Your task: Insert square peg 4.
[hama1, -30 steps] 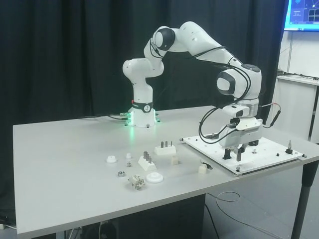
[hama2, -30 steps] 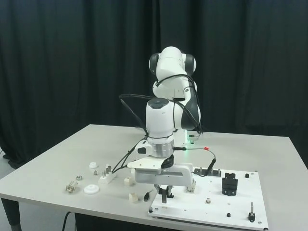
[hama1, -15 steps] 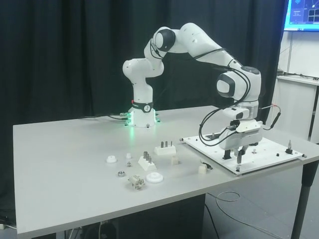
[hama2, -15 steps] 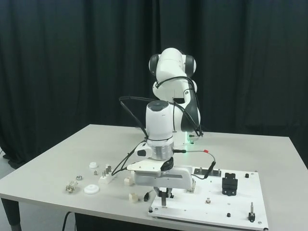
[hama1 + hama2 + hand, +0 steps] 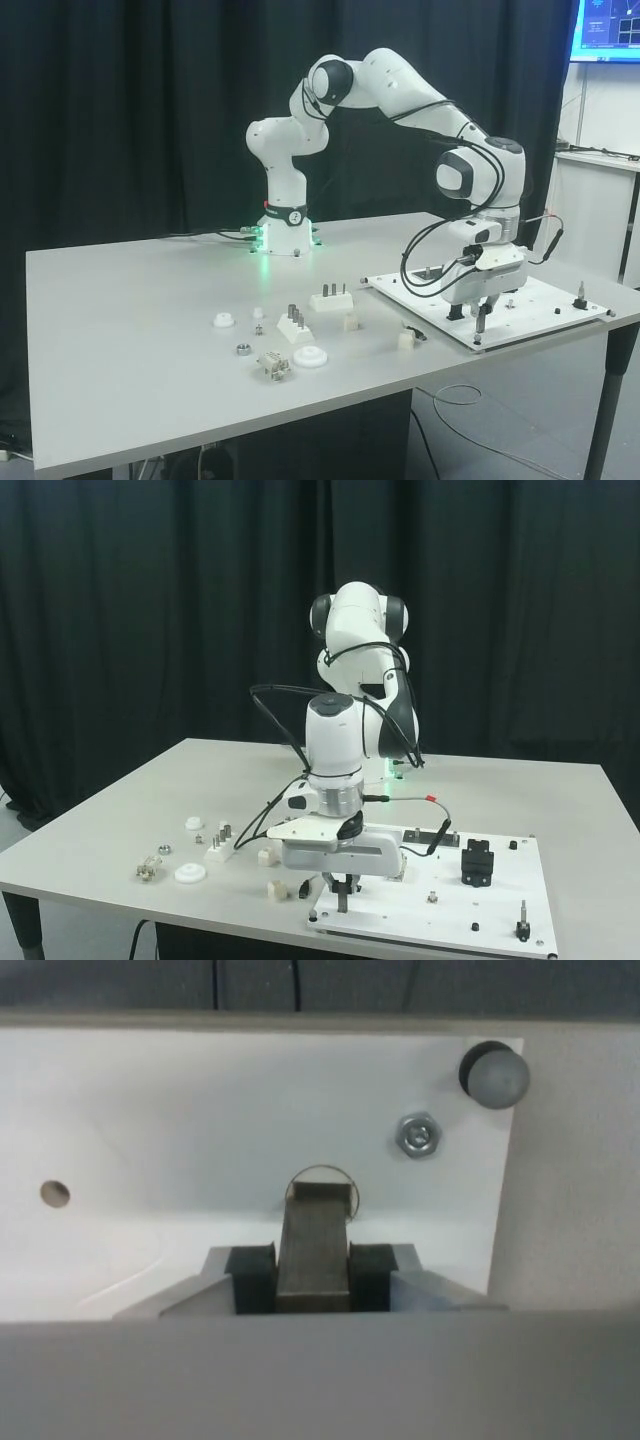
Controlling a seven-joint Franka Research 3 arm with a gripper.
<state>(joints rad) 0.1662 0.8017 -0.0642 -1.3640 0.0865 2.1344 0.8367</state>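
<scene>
My gripper (image 5: 313,1252) is shut on the square peg (image 5: 314,1248), a grey metal bar held upright between the black fingertips. Its lower end hangs just over a round hole (image 5: 320,1182) in the white board (image 5: 180,1130), close to the board's corner. In the first room view the gripper (image 5: 482,312) hovers low over the near edge of the white board (image 5: 540,300). The second room view shows the gripper (image 5: 343,890) and peg tip (image 5: 343,904) right above the white board (image 5: 450,910).
A black rubber foot (image 5: 494,1075) and a hex nut (image 5: 418,1136) sit near the board's corner. A black block (image 5: 477,862) and a small post (image 5: 522,920) stand on the board. White holders with pegs (image 5: 298,322), gears (image 5: 312,358) and small parts lie on the grey table (image 5: 130,310).
The gripper with the peg has shifted toward the board's near corner and settled a little lower over the hole.
</scene>
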